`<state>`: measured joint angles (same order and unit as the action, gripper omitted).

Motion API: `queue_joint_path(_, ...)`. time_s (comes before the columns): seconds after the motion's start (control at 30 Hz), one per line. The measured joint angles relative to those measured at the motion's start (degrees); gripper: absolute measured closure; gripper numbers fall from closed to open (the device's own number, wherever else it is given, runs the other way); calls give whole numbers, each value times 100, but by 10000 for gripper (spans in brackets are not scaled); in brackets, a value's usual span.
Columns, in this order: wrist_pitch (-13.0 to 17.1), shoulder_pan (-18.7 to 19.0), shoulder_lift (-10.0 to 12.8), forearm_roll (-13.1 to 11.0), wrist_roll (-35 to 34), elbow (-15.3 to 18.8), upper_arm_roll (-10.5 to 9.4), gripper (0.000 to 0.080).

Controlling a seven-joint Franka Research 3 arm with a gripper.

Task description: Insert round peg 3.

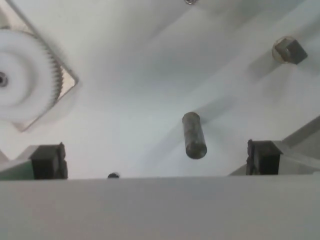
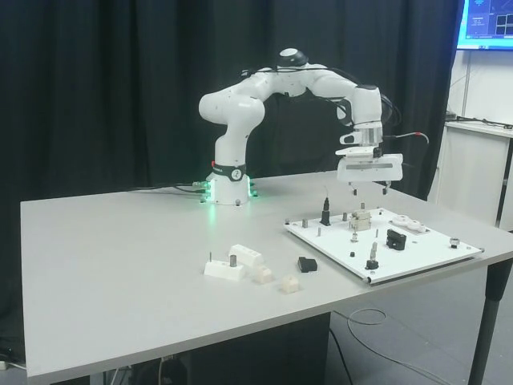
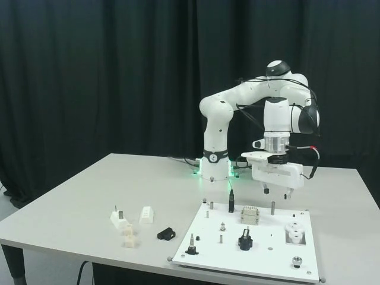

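Wrist view: gripper (image 1: 156,160) spread wide, empty, black fingertips (image 1: 49,161) well apart. Round peg (image 1: 194,135), grey, upright on white board (image 1: 150,75) beneath, between the fingertips and nearer one of them. White gear (image 1: 25,75) in a recess of the board. Small square-headed part (image 1: 289,50) further off.

First room view: white arm (image 2: 280,88) bolted near far edge of grey table (image 2: 120,241). Gripper (image 2: 369,191) hovering above far corner of board (image 2: 385,245), touching nothing. Board at table's right edge. White blocks (image 2: 234,262) and small black part (image 2: 307,263) near front edge of table.

Second room view: gripper (image 3: 276,191) open, above far edge of board (image 3: 249,261). Round peg (image 3: 272,208) upright just below, near that edge. Black plug (image 3: 231,202) upright, likewise at far edge. White gear (image 3: 294,231) at right edge of board.
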<state>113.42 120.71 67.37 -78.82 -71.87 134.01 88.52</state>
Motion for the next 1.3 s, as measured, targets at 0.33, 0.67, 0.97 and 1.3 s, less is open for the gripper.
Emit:
queue_joint_path(0.33,-249,54,0,82,-215,-10,327,3)
queue_joint_path(0.67,-402,145,0,67,-736,-10,627,3)
queue_joint_path(0.97,-499,154,42,58,-1912,-87,783,3)
queue_joint_path(1.3,-481,155,443,247,-3340,-348,644,3)
